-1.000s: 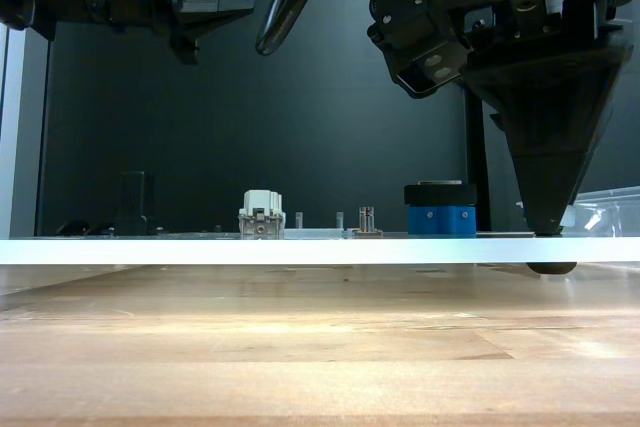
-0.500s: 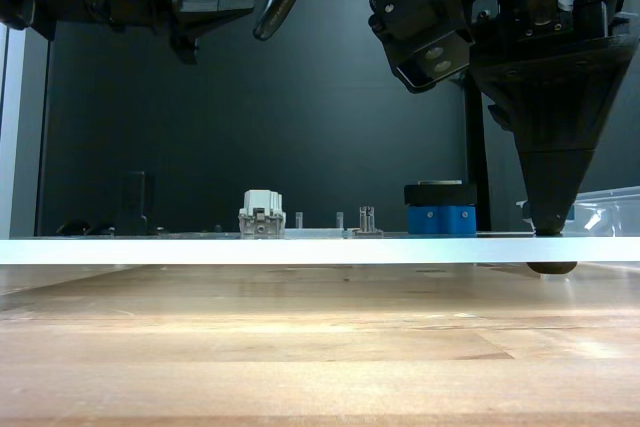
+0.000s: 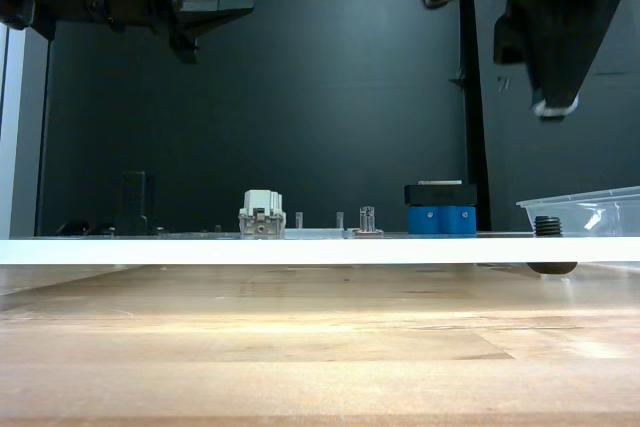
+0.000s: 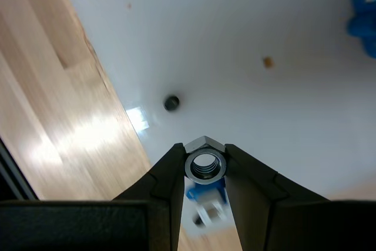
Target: Unfasten the M12 nut and place it in the container
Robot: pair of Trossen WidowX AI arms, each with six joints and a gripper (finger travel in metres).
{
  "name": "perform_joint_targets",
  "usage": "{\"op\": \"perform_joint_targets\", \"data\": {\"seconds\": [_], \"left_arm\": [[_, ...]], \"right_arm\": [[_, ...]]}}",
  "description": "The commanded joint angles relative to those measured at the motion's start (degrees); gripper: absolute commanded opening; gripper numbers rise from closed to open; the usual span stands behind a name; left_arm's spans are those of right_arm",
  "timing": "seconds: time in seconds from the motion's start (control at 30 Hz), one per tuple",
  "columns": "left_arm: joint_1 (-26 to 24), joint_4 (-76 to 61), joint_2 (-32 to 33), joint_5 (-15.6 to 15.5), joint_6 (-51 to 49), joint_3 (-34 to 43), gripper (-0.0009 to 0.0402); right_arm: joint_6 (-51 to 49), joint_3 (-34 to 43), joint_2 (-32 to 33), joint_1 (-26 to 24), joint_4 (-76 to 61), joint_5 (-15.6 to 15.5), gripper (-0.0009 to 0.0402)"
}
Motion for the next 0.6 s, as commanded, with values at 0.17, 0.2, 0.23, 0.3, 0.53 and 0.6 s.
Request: {"op": "perform_joint_targets", "data": {"seconds": [0.17,0.2,0.23,0.3,0.53,0.6], "left_arm": [[0.0,0.0,0.0,0.0,0.0,0.0,0.0000],[0.0,0.0,0.0,0.0,0.0,0.0,0.0000],[0.0,0.0,0.0,0.0,0.0,0.0,0.0000],[0.0,0.0,0.0,0.0,0.0,0.0,0.0000],[0.0,0.0,0.0,0.0,0.0,0.0,0.0000],[0.0,0.0,0.0,0.0,0.0,0.0,0.0000]], "right_arm": [[-2.4,-7.3,-8.5,-1.4,-1.1,1.0,0.0012],[-2.4,-8.8,-10.1,-1.6,-1.1,1.3,0.0012],[-2.4,-10.5,-11.5,-1.9,-1.1,1.4,0.0012],[-2.4,-14.0,-14.8,-2.6,-1.1,1.4,0.0012],[-2.4,-26.0,-25.8,-4.3,-1.1,1.4,0.0012],[-2.3,-29.0,-28.9,-4.7,-1.1,1.4,0.0012]]}}
